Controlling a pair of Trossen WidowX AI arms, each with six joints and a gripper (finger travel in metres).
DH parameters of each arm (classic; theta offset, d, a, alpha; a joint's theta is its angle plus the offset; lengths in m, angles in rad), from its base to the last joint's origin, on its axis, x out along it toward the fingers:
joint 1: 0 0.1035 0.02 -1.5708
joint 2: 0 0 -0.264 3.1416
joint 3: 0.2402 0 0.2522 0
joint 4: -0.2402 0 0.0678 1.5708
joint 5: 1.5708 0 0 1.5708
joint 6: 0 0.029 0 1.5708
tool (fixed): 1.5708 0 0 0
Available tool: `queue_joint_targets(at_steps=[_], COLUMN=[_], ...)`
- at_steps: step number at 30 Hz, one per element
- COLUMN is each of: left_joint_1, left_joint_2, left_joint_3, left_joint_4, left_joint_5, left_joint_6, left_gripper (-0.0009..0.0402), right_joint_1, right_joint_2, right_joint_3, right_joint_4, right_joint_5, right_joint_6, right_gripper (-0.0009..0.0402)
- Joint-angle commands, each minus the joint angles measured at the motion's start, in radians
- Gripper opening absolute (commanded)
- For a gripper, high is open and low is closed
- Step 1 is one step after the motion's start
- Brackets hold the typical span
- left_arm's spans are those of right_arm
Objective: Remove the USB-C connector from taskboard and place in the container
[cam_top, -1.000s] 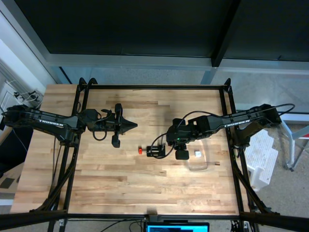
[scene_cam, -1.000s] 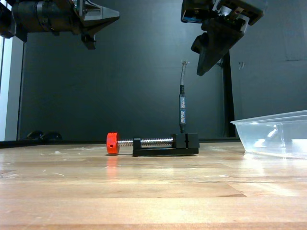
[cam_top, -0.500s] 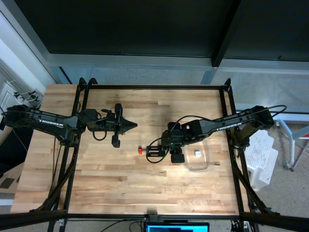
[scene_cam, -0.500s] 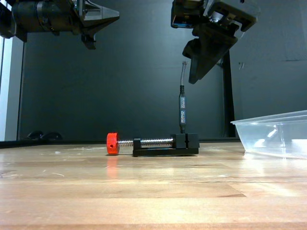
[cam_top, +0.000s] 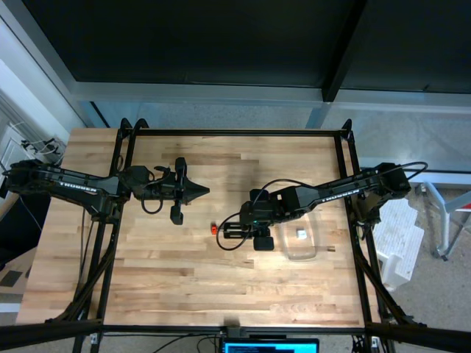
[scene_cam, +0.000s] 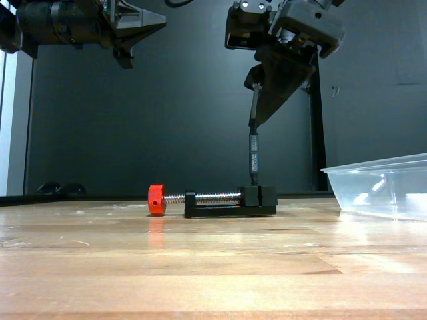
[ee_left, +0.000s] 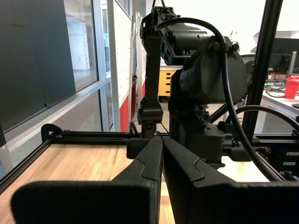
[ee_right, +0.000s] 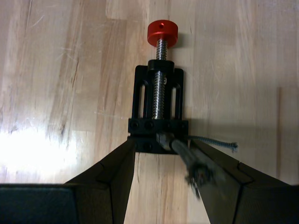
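Observation:
The taskboard (scene_cam: pixel 230 200) lies on the wood, its red-orange knob (scene_cam: pixel 156 199) pointing left. The USB-C connector (scene_cam: pixel 253 157) stands upright in the block, slim and black, with a grey cable end on top. My right gripper (scene_cam: pixel 260 119) hangs over it, open, its fingers (ee_right: pixel 117 172) on either side of the connector (ee_right: pixel 187 161) above the taskboard (ee_right: pixel 158 116). The container (scene_cam: pixel 380 187) is a clear tray to the right. My left gripper (scene_cam: pixel 159 24) is shut, parked high at the left, far from the board.
A small white cube (cam_top: pixel 300 234) lies inside the container (cam_top: pixel 315 248). The black frame rails (cam_top: pixel 235 133) border the table on the far, left and right sides. Bare wood stretches in front of the taskboard (cam_top: pixel 234 231).
My right gripper has moved left and down, from beside the connector's top to straddling its upper end. The left arm, taskboard and tray have not moved.

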Motion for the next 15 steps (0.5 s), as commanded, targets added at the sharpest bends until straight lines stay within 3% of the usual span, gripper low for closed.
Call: queue_joint_targets(at_steps=[1, 15], left_joint_1=[0.000, 0.000], left_joint_2=[0.000, 0.000], left_joint_3=[0.000, 0.000], left_joint_4=[0.000, 0.000], left_joint_5=[0.000, 0.000], left_joint_6=[0.000, 0.000], left_gripper=[0.0000, 0.0000], right_joint_1=[-0.003, -0.013], right_joint_2=[0.014, 0.036], right_joint_3=[-0.001, -0.001], right_joint_4=[0.009, 0.026], right_joint_5=[-0.001, 0.001], right_joint_6=[0.001, 0.034], right_gripper=[0.0161, 0.0144])
